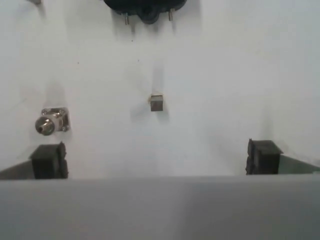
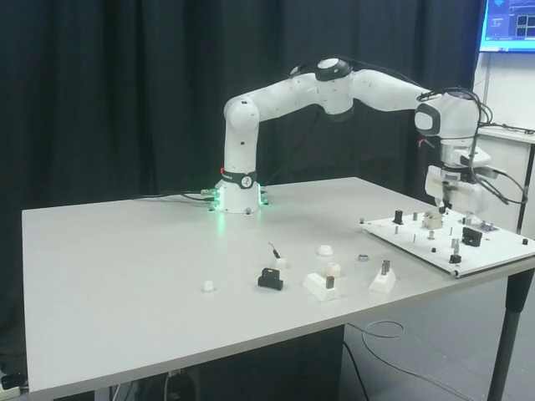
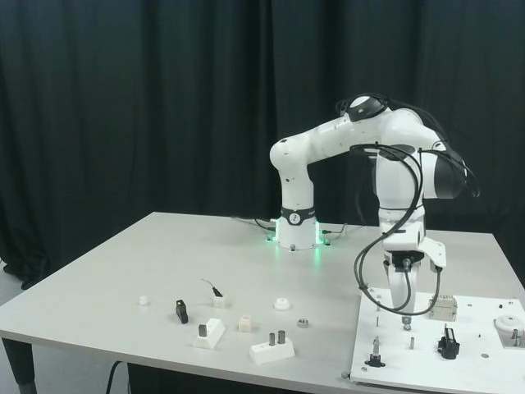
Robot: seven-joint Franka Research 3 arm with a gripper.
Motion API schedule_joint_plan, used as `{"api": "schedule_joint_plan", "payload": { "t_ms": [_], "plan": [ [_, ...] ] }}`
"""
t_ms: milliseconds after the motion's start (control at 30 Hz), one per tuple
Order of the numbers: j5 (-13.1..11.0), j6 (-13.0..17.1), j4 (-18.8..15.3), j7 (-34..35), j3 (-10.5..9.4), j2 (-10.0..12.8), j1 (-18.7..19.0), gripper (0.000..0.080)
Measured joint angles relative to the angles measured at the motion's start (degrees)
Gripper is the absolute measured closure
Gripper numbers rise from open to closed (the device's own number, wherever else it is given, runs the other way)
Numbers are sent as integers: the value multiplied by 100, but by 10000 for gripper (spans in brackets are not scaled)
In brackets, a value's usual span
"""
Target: Pick square peg 4.
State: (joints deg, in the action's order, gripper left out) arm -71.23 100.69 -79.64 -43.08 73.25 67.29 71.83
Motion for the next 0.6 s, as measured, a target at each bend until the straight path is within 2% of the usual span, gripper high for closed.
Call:
{"api": "schedule_joint_plan", "payload": {
  "t_ms": [600],
  "plan": [
    [152, -23, 2, 683, 182, 0, -42, 3]
  ]
}}
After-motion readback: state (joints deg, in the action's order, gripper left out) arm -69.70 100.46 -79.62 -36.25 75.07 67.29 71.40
